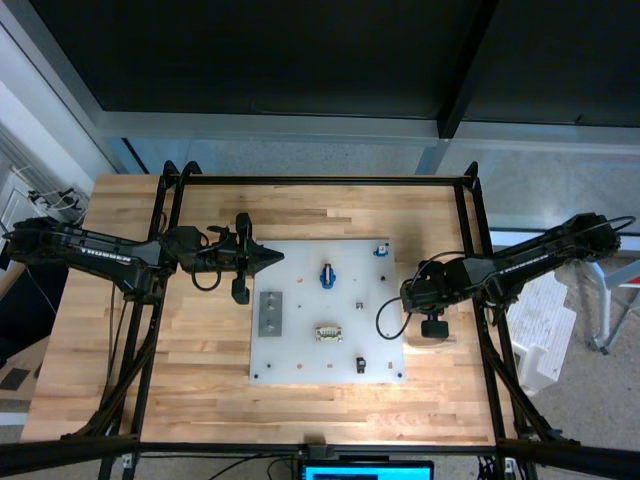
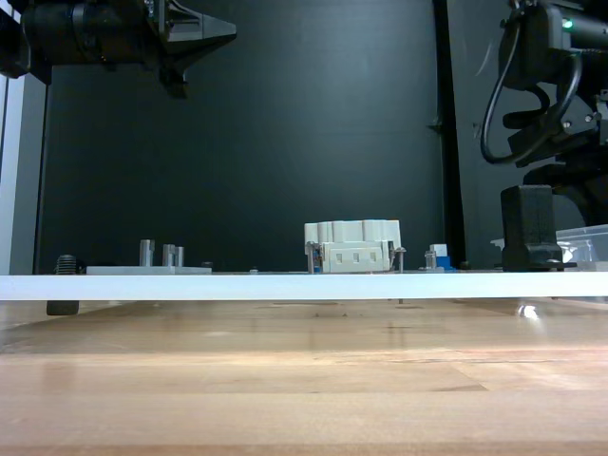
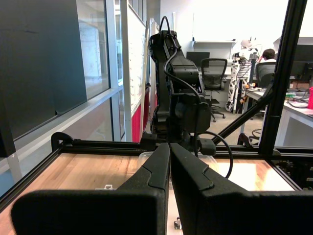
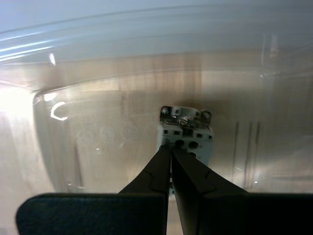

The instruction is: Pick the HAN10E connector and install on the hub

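Pick step: right hand (image 4: 171,147), closed empty, is hovering over HAN10E connector (image 4: 188,134) in clear bin (image 4: 98,127); next needs opening, lowering. Left hand (image 3: 169,144) idling aloft, closed.

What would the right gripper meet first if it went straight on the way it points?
Probably the HAN10E connector lying in the clear tray, directly beyond the shut right gripper; depth unclear. The left gripper hovers over the board at its left edge.

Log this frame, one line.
left gripper: shut, raised over white board left edge | right gripper: shut, tips over HAN10E connector in clear bin | hub: on white board
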